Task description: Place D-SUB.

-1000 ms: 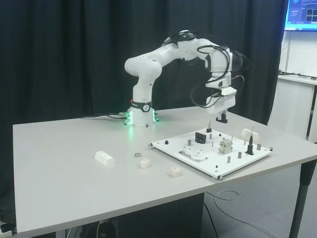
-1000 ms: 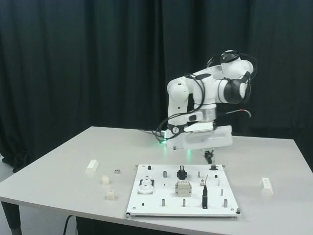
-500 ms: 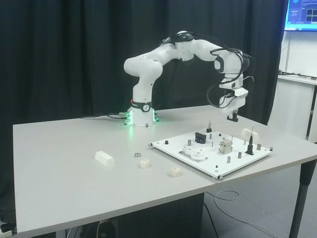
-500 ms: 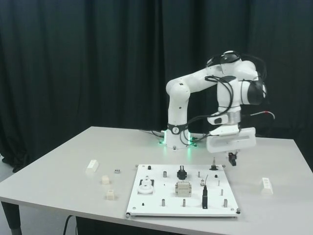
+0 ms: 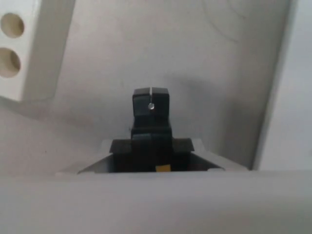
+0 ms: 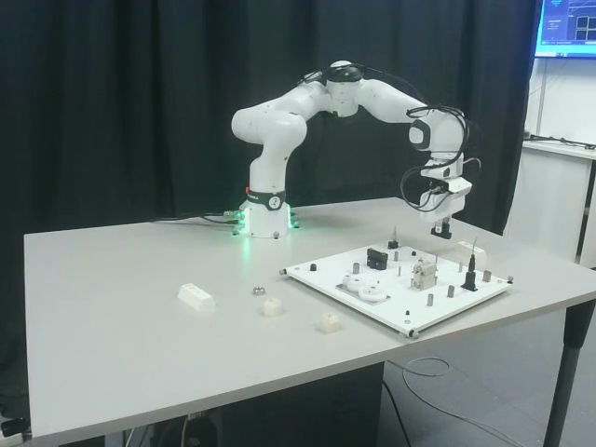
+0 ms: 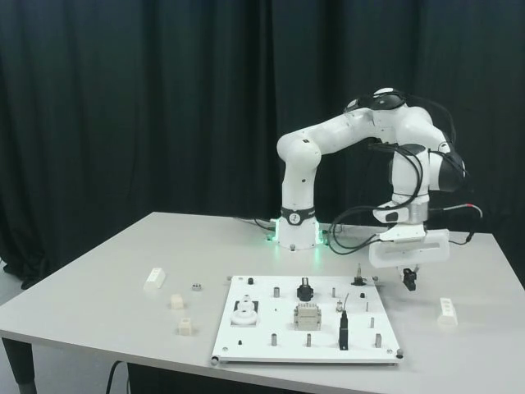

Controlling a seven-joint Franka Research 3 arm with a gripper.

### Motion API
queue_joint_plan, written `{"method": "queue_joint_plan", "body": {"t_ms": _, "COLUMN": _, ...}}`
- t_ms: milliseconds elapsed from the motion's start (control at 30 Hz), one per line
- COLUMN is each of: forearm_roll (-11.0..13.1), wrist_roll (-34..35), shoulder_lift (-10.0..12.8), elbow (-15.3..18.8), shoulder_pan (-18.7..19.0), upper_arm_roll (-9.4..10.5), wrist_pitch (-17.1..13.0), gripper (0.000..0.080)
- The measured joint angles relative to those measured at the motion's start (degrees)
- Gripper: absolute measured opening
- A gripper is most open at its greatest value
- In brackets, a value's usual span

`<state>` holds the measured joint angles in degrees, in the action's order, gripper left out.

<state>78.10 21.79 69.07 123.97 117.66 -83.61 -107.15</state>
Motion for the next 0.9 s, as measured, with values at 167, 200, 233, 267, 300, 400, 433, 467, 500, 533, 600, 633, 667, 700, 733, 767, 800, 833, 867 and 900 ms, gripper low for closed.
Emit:
{"method": "queue_joint_plan", "body": {"t_ms": 167, "forearm_roll": -0.01, "wrist_roll": 1.72, "shoulder_lift": 0.00, "elbow": -0.46, "shoulder_pan": 0.59, "upper_arm_roll": 1.93, "wrist_pitch": -2.59, "gripper": 0.0153}}
{"method": "queue_joint_plan", "body": {"t_ms": 200, "forearm_roll": -0.01, "wrist_roll": 2.03, "shoulder_lift": 0.01, "elbow": -0.51, "shoulder_pan": 0.67, "upper_arm_roll": 2.22, "wrist_pitch": -2.99, "gripper": 0.0153}}
{"method": "queue_joint_plan", "body": {"t_ms": 233, "forearm_roll": -0.02, "wrist_roll": 2.28, "shoulder_lift": 0.00, "elbow": -0.56, "shoulder_pan": 0.74, "upper_arm_roll": 2.50, "wrist_pitch": -3.37, "gripper": 0.0153}}
{"method": "queue_joint_plan", "body": {"t_ms": 267, "forearm_roll": -0.02, "wrist_roll": 2.45, "shoulder_lift": 0.00, "elbow": -0.60, "shoulder_pan": 0.80, "upper_arm_roll": 2.73, "wrist_pitch": -3.76, "gripper": 0.0153}}
{"method": "queue_joint_plan", "body": {"t_ms": 300, "forearm_roll": -0.02, "wrist_roll": 2.62, "shoulder_lift": 0.01, "elbow": -0.63, "shoulder_pan": 0.86, "upper_arm_roll": 2.97, "wrist_pitch": -4.06, "gripper": 0.0153}}
{"method": "queue_joint_plan", "body": {"t_ms": 400, "forearm_roll": -0.02, "wrist_roll": 3.00, "shoulder_lift": 0.01, "elbow": -0.73, "shoulder_pan": 1.00, "upper_arm_roll": 3.51, "wrist_pitch": -4.77, "gripper": 0.0153}}
{"method": "queue_joint_plan", "body": {"t_ms": 433, "forearm_roll": -0.02, "wrist_roll": 3.04, "shoulder_lift": 0.01, "elbow": -0.75, "shoulder_pan": 1.03, "upper_arm_roll": 3.65, "wrist_pitch": -4.96, "gripper": 0.0153}}
{"method": "queue_joint_plan", "body": {"t_ms": 467, "forearm_roll": -0.03, "wrist_roll": 3.08, "shoulder_lift": 0.01, "elbow": -0.78, "shoulder_pan": 1.06, "upper_arm_roll": 3.78, "wrist_pitch": -5.11, "gripper": 0.0153}}
{"method": "queue_joint_plan", "body": {"t_ms": 500, "forearm_roll": -0.04, "wrist_roll": 3.10, "shoulder_lift": 0.01, "elbow": -0.81, "shoulder_pan": 1.09, "upper_arm_roll": 3.88, "wrist_pitch": -5.22, "gripper": 0.0153}}
{"method": "queue_joint_plan", "body": {"t_ms": 533, "forearm_roll": -0.05, "wrist_roll": 3.10, "shoulder_lift": 0.01, "elbow": -0.83, "shoulder_pan": 1.11, "upper_arm_roll": 3.97, "wrist_pitch": -5.34, "gripper": 0.0153}}
{"method": "queue_joint_plan", "body": {"t_ms": 600, "forearm_roll": -0.05, "wrist_roll": 3.10, "shoulder_lift": 0.01, "elbow": -0.87, "shoulder_pan": 1.14, "upper_arm_roll": 4.15, "wrist_pitch": -5.58, "gripper": 0.0153}}
{"method": "queue_joint_plan", "body": {"t_ms": 633, "forearm_roll": -0.05, "wrist_roll": 3.10, "shoulder_lift": 0.01, "elbow": -0.89, "shoulder_pan": 1.14, "upper_arm_roll": 4.25, "wrist_pitch": -5.73, "gripper": 0.0153}}
{"method": "queue_joint_plan", "body": {"t_ms": 667, "forearm_roll": -0.05, "wrist_roll": 3.10, "shoulder_lift": 0.01, "elbow": -0.91, "shoulder_pan": 1.15, "upper_arm_roll": 4.36, "wrist_pitch": -5.88, "gripper": 0.0153}}
{"method": "queue_joint_plan", "body": {"t_ms": 700, "forearm_roll": -0.05, "wrist_roll": 3.10, "shoulder_lift": 0.01, "elbow": -0.92, "shoulder_pan": 1.15, "upper_arm_roll": 4.45, "wrist_pitch": -5.95, "gripper": 0.0153}}
{"method": "queue_joint_plan", "body": {"t_ms": 733, "forearm_roll": -0.05, "wrist_roll": 3.11, "shoulder_lift": 0.01, "elbow": -0.94, "shoulder_pan": 1.15, "upper_arm_roll": 4.51, "wrist_pitch": -5.99, "gripper": 0.0153}}
{"method": "queue_joint_plan", "body": {"t_ms": 767, "forearm_roll": -0.05, "wrist_roll": 3.14, "shoulder_lift": 0.01, "elbow": -0.95, "shoulder_pan": 1.15, "upper_arm_roll": 4.58, "wrist_pitch": -6.00, "gripper": 0.0153}}
{"method": "queue_joint_plan", "body": {"t_ms": 800, "forearm_roll": -0.05, "wrist_roll": 3.21, "shoulder_lift": 0.01, "elbow": -0.97, "shoulder_pan": 1.15, "upper_arm_roll": 4.61, "wrist_pitch": -6.00, "gripper": 0.0153}}
{"method": "queue_joint_plan", "body": {"t_ms": 833, "forearm_roll": -0.05, "wrist_roll": 3.33, "shoulder_lift": 0.01, "elbow": -0.98, "shoulder_pan": 1.15, "upper_arm_roll": 4.63, "wrist_pitch": -6.00, "gripper": 0.0153}}
{"method": "queue_joint_plan", "body": {"t_ms": 867, "forearm_roll": -0.05, "wrist_roll": 3.46, "shoulder_lift": 0.01, "elbow": -1.01, "shoulder_pan": 1.15, "upper_arm_roll": 4.64, "wrist_pitch": -6.00, "gripper": 0.0153}}
{"method": "queue_joint_plan", "body": {"t_ms": 900, "forearm_roll": -0.05, "wrist_roll": 3.54, "shoulder_lift": 0.01, "elbow": -1.03, "shoulder_pan": 1.15, "upper_arm_roll": 4.64, "wrist_pitch": -6.00, "gripper": 0.0153}}
